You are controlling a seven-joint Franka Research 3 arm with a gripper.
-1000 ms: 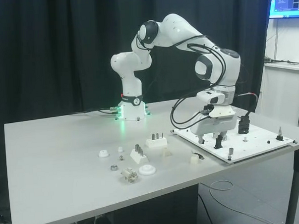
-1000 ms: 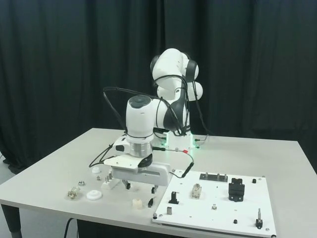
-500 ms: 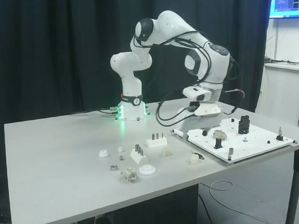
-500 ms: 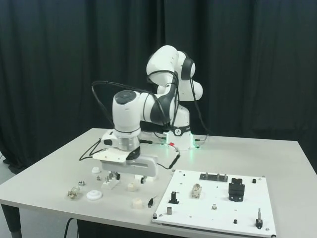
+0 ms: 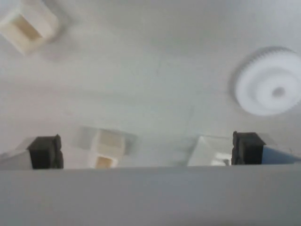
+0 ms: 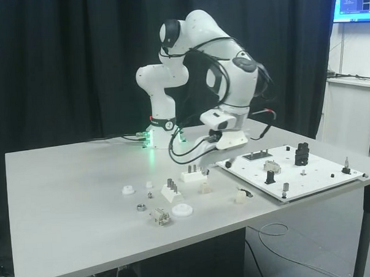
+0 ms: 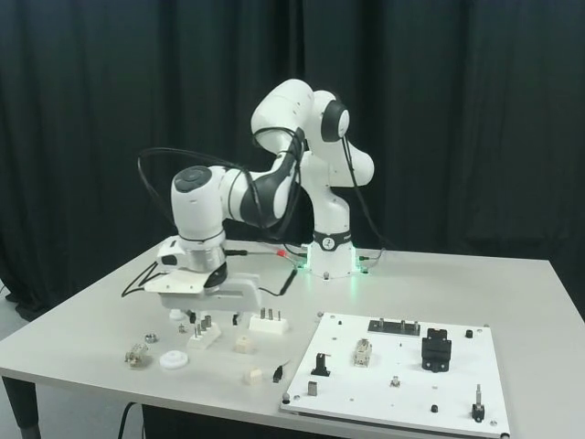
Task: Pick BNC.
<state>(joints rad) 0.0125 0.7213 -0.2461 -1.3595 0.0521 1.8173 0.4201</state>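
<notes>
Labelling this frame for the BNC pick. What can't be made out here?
- Which loose part is the BNC: the small parts on the grey table are too small in both room views.
- Wrist view: a pale band of the hand cuts off the lower half, leaving only the black pads of the fingers.
- White toothed plastic gear and the hollow pale blocks: blurred in the wrist view.
- Gripper height above the parts: not clear in either room view.

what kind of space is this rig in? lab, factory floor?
Most likely a robotics lab or test cell, not a factory floor. A single white arm is bolted on a grey table, black curtains close off the background, and a white board carries sample connectors and fixtures.
</notes>
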